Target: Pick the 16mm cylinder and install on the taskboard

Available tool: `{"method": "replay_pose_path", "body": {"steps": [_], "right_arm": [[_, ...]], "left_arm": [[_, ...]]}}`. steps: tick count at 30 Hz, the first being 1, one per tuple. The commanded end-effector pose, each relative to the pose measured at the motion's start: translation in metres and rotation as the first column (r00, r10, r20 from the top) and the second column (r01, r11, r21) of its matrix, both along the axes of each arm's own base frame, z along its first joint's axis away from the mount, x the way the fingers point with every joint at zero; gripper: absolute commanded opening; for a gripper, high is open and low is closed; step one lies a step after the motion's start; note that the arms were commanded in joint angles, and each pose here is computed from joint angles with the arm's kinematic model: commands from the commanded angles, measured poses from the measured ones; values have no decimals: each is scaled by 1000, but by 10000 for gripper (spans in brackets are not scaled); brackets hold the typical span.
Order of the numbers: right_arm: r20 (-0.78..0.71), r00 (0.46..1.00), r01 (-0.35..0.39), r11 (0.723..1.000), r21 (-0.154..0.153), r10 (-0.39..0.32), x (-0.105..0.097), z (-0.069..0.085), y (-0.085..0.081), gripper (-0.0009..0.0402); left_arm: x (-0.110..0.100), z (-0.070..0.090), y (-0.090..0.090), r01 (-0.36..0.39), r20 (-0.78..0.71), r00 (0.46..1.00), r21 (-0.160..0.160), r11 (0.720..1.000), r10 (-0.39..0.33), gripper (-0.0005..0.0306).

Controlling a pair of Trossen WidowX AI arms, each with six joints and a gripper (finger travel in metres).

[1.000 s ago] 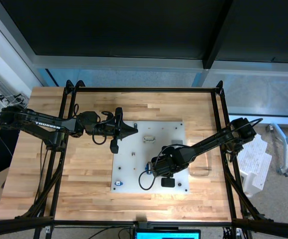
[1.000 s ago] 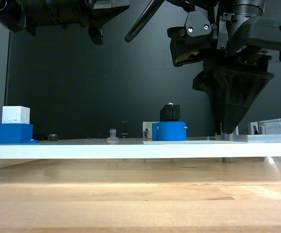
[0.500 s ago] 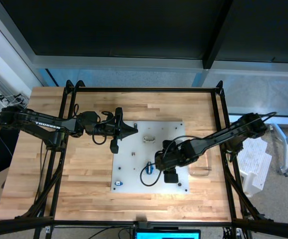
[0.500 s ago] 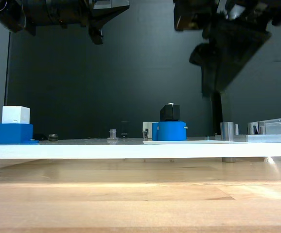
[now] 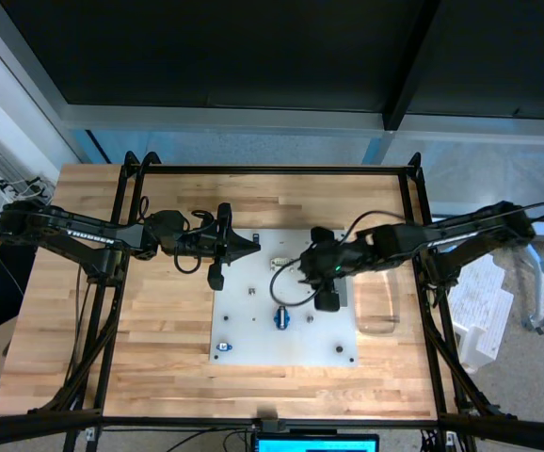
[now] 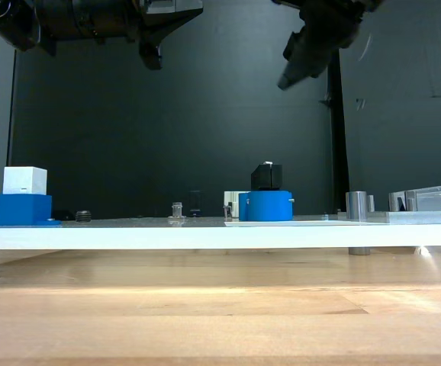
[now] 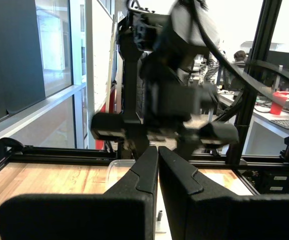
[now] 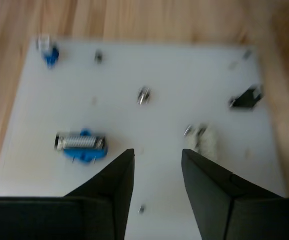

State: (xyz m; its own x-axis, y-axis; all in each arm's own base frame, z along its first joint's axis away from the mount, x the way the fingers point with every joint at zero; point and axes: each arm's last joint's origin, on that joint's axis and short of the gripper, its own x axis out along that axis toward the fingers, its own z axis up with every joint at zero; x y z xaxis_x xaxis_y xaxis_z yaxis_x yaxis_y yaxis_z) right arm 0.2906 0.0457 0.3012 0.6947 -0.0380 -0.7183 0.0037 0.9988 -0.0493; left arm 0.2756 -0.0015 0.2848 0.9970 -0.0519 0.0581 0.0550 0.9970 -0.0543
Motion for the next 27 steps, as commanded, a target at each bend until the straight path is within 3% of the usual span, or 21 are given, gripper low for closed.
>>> {"method": "replay_pose_path", "body": {"steps": [1,5,7,15,17,27], "right_arm": [[132,991,15,1000,18,-17,-7,7,-12,105],[308,951,9,998,67,-29,-16,13,-26,81],[390,920,16,997,74,-43,-22,16,-30,69],[651,758,-4,997,79,-49,-45,19,-34,14],[678,734,-6,997,81,-51,-49,17,-34,-1],[753,656,-14,996,83,-53,-68,1,-42,0]], "left_arm": [[0,0,0,0,1,1000,0,1000,0,0],[0,0,0,0,1,1000,0,1000,0,0],[0,0,0,0,1,1000,0,1000,0,0],[0,0,0,0,1,1000,0,1000,0,0],[0,0,0,0,1,1000,0,1000,0,0],[0,0,0,0,1,1000,0,1000,0,0]]}}
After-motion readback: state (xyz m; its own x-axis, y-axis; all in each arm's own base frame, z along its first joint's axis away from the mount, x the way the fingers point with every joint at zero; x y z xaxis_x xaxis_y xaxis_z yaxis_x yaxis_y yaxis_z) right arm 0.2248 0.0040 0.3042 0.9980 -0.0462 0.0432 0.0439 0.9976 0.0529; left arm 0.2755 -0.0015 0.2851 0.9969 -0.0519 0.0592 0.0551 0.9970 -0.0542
